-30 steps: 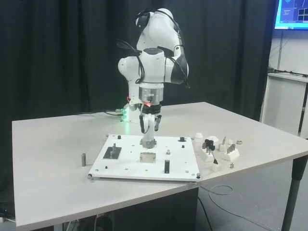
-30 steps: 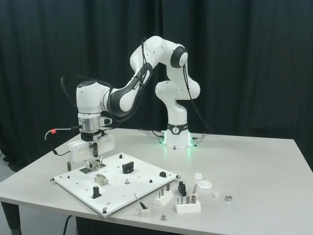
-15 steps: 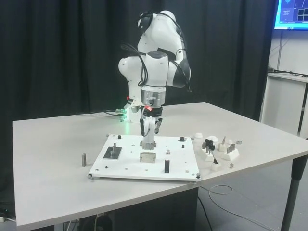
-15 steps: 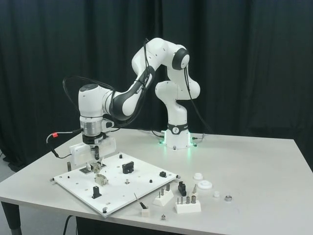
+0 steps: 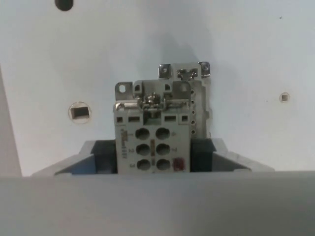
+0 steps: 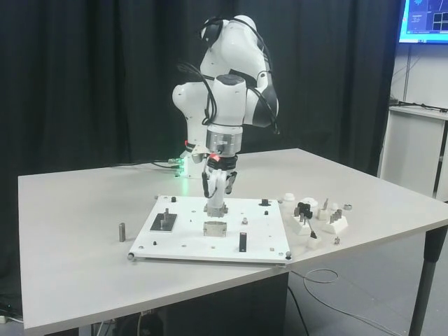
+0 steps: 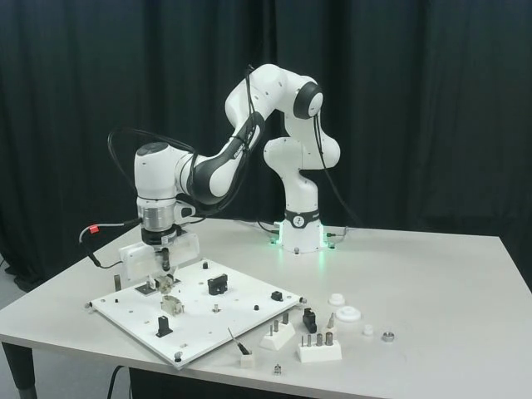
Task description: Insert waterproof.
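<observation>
Waterproof connector insert held just above its socket on the white board

The jaws are clamped on the connector insert (image 5: 152, 130) — a stiff, light, moulded block with numbered pin holes on its face — gripped by its two flat sides, which looks the sound place to hold it. It hangs just over the metal-framed socket (image 6: 214, 228) on the white board (image 6: 262, 241), itself on the grey bench (image 6: 70, 231). The hard plastic will not flex, so it would probably jam if it met the socket tilted — a square approach seems needed.
</observation>
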`<state>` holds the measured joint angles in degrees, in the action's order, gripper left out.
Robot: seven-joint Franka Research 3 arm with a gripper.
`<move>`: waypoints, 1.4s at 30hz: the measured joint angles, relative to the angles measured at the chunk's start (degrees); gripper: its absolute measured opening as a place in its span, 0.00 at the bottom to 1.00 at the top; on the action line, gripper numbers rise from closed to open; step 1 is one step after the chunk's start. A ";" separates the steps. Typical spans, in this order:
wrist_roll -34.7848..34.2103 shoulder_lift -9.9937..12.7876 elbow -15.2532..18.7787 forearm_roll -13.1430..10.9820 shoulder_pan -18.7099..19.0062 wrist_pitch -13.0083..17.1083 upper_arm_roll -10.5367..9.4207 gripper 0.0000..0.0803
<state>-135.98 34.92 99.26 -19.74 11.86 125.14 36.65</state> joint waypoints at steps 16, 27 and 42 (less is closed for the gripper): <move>-0.44 0.00 1.21 -0.29 1.32 -0.80 0.89 0.39; -0.44 0.00 3.12 -0.29 2.26 1.26 1.19 0.39; -0.55 -0.15 5.25 -1.26 4.30 3.56 3.03 0.39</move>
<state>-136.54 34.77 104.51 -21.00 16.16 128.70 39.67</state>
